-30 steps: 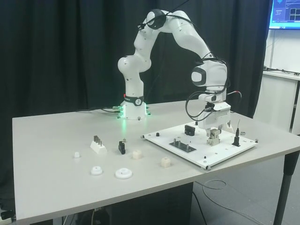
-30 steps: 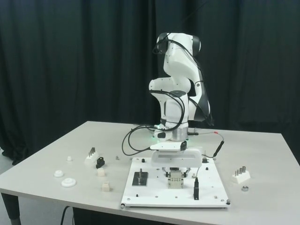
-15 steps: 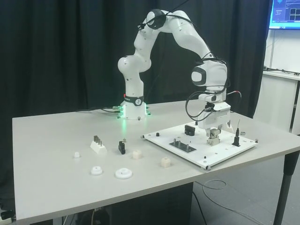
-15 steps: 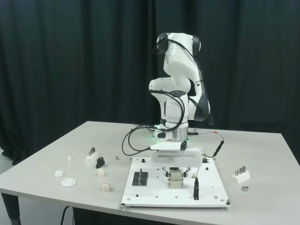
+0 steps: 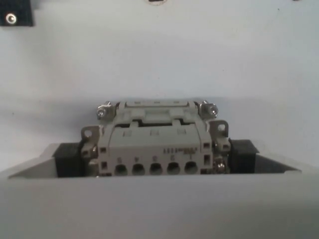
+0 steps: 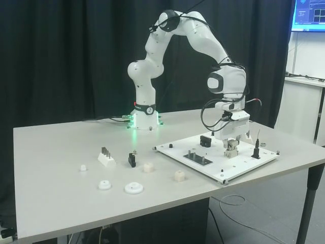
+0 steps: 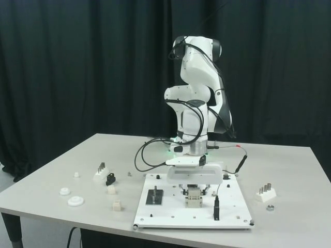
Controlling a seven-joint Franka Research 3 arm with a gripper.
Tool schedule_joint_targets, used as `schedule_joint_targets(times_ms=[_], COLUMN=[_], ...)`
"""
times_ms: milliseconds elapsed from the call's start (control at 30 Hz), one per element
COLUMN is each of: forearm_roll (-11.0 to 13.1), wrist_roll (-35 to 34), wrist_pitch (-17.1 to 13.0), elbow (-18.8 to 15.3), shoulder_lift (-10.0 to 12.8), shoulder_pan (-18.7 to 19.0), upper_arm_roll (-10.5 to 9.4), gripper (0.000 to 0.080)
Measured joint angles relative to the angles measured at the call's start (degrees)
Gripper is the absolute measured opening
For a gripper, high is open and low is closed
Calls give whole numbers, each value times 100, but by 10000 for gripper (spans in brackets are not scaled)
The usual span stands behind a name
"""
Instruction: Insert waterproof.
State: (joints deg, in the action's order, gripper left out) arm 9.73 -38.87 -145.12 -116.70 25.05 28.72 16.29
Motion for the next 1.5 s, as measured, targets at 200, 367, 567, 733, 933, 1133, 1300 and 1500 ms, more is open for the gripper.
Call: schedule_joint_targets(times_ms=[200, 367, 567, 733, 933, 1133, 1300, 1500], forearm_roll=[0, 0, 0, 0, 0, 0, 30, 48], wrist_roll=[19, 128, 276, 507, 659, 665, 529, 291], wrist_pitch=[-1, -1, -1, -1, -1, -1, -1, 1], elbow=[0, 1, 2, 3, 9, 10, 10, 10], shoulder_lift=[0, 0, 0, 0, 5, 5, 5, 6], shoulder_pan=[0, 0, -2, -2, -2, -4, -10, -16], upper_arm_roll=[-1, -1, -1, -1, -1, -1, -1, -1], gripper=[619, 619, 619, 619, 619, 619, 619, 619])
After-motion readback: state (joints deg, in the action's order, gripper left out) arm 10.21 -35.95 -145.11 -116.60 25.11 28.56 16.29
